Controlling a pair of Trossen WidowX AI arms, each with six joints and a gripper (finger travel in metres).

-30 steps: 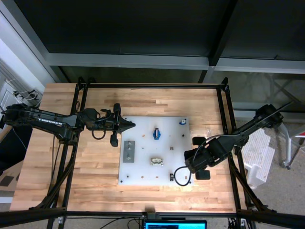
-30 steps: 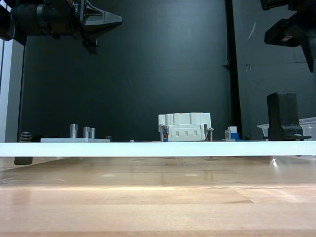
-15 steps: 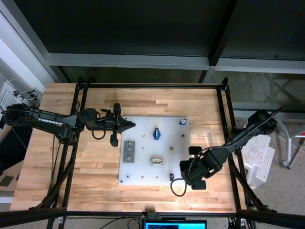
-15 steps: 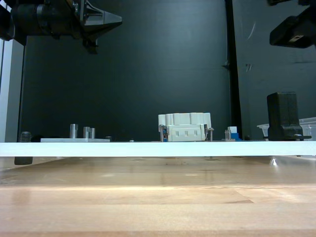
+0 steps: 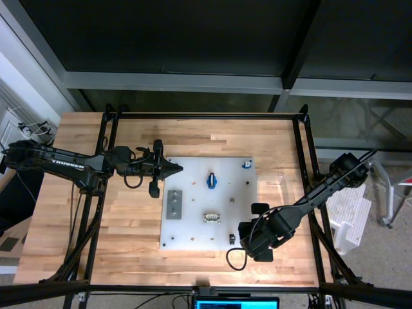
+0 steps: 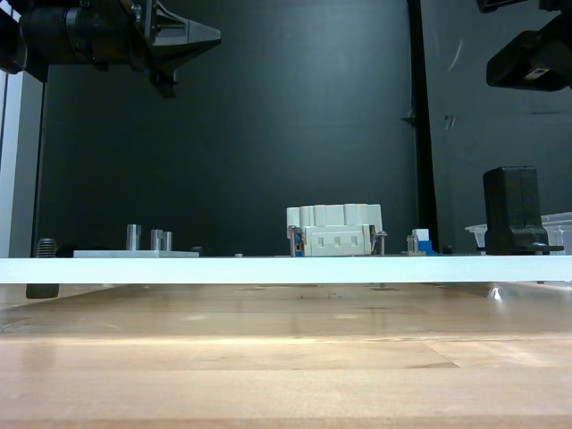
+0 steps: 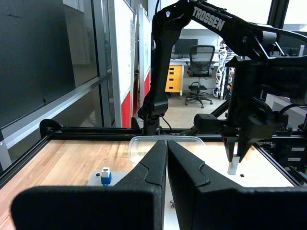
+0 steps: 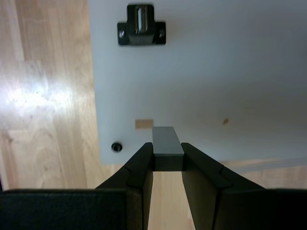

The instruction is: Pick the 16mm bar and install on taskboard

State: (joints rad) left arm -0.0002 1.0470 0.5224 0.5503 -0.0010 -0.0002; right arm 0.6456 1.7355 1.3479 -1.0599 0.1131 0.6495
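Note:
My right gripper (image 8: 168,154) is shut on the 16mm bar (image 8: 167,141), a short grey piece held upright between its fingers. It hangs above the near right part of the white taskboard (image 8: 216,72), close to a small rectangular slot (image 8: 144,124). In the high view the right gripper (image 5: 252,235) hovers at the taskboard's (image 5: 193,225) near right corner. The left wrist view shows the bar (image 7: 233,166) pointing down from the right gripper. My left gripper (image 5: 177,168) is shut and empty, held high over the board's far left corner.
On the board stand a grey block (image 5: 174,204), a blue part (image 5: 212,181), a white connector (image 5: 211,219) and a black connector (image 8: 141,25). A clear tray (image 7: 139,143) lies beyond the board's right side. A black frame (image 5: 302,148) rings the table.
The right arm has carried the bar leftward and nearer, from beside the board's right edge to above its near right corner. The left arm has stayed still.

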